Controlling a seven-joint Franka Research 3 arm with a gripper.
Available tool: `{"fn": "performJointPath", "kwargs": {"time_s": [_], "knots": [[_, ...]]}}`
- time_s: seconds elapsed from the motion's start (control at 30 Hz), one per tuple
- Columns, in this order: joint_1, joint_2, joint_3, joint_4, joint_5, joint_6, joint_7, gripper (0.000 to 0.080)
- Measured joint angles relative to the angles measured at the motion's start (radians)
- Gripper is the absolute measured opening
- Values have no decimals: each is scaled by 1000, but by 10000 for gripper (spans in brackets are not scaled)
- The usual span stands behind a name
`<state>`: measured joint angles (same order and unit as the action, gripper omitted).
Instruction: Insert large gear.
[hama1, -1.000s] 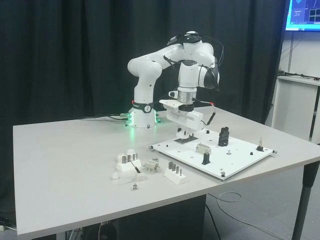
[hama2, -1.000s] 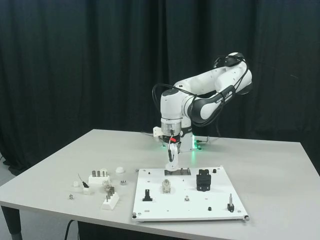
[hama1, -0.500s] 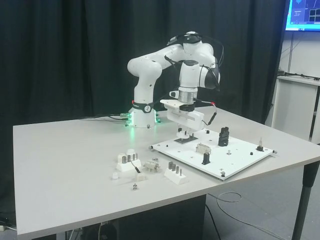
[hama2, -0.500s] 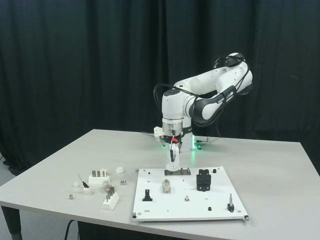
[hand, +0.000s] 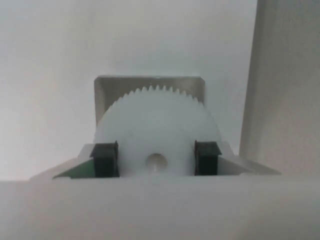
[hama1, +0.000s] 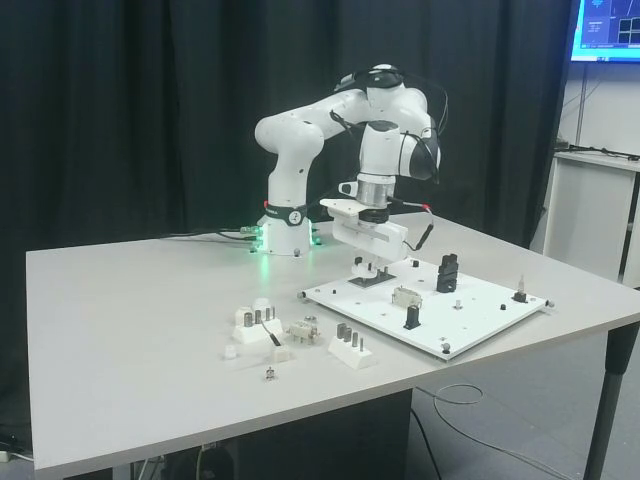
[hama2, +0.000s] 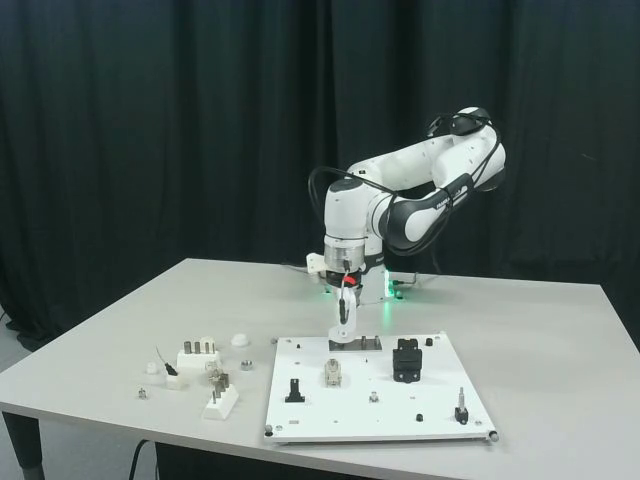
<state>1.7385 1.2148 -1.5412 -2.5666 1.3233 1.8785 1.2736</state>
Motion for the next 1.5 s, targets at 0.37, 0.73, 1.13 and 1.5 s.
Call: {"fn": "performJointPath", "kwargs": {"time_s": [0.37, 0.73, 1.13, 1.5], "knots": [[-2, 0, 6, 0, 1, 27, 0, 327], [-3, 0, 8, 0, 1, 31, 0, 327], [-1, 0, 0, 0, -1, 1, 0, 327], [2, 0, -6, 0, -2, -23, 0, 327]]}}
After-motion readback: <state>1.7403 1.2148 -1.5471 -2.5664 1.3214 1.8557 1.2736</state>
